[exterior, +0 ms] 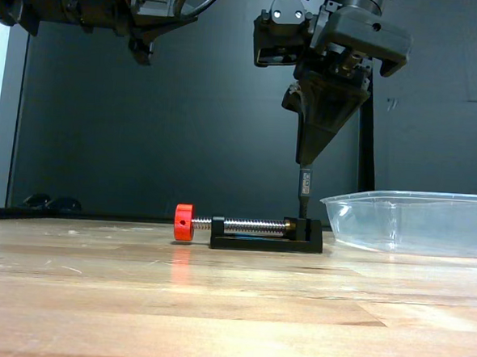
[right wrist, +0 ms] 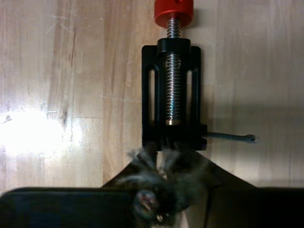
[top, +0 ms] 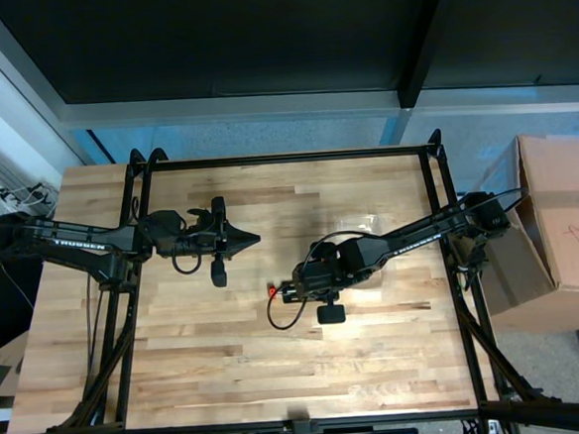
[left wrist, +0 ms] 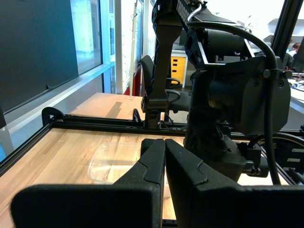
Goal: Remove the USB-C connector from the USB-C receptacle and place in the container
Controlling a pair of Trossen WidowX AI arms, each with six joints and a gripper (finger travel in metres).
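A: Right pincer (exterior: 305,168) points straight down over the near end of the black clamp (exterior: 267,237). What can't we see?

B: Plenty. From the right wrist camera the USB-C connector is covered by the pincer's own fingertips (right wrist: 145,164), so only the clamp frame, its silver screw (right wrist: 173,80) and the red knob (right wrist: 174,9) show. A thin grey rod (right wrist: 232,137) sticks out sideways from the clamp, and I can't tell what it is.

A: And from bench level?

B: There it is: the USB-C connector (exterior: 305,185), a slim dark grey stick standing upright. Its top is pinched in the closed right pincer and its narrower lower end meets the top of the clamp. I cannot tell whether it is fully seated or part-way out, as the socket is out of sight.

A: The container?

B: The clear plastic container (exterior: 414,224) sits on the bench (exterior: 214,306) just beside the clamp, on the side away from the knob. From above it is faint, partly under the right arm.

A: Left side?

B: Left pincer (left wrist: 164,141) hangs high above the bench, well apart from the clamp, fingers pressed together with nothing between them. In the low view the frame's upper edge cuts most of that arm off.
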